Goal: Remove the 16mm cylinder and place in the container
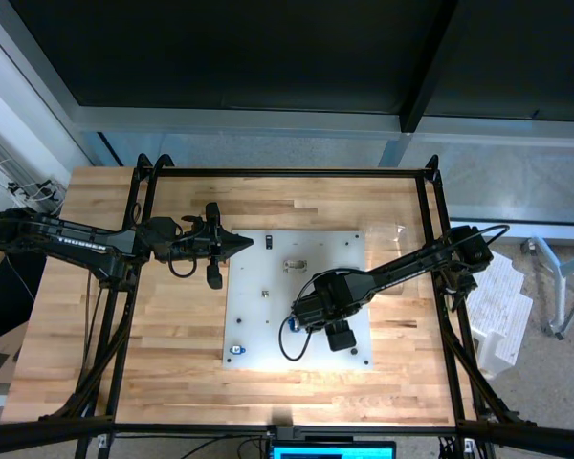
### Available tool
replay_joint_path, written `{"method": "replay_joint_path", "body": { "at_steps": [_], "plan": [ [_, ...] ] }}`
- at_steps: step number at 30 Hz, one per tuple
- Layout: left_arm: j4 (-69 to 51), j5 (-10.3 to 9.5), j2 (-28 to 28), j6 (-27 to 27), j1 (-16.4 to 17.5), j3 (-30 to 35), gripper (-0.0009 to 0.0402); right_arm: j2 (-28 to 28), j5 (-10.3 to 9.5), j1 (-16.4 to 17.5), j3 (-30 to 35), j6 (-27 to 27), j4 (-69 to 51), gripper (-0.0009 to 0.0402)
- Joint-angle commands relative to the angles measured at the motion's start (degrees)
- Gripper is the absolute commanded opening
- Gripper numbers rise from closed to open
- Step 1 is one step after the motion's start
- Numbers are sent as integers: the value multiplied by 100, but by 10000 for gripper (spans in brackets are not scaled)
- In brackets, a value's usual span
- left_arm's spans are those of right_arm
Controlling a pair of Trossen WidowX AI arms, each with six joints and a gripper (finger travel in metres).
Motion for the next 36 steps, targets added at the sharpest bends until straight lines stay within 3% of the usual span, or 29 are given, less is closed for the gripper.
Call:
{"method": "replay_joint_path", "body": {
  "at_steps": [1,14,31,36],
  "plan": [
    [0,0,0,0,0,0,0,4,-20,15,-42,2,118,198],
    [0,0,2,0,0,0,0,4,-190,48,-275,7,407,151],
    [0,2,0,0,0,0,0,2,-190,94,-278,2,415,-3],
    [0,0,2,0,2,0,0,-33,-188,107,-278,9,369,3]
  ]
}}
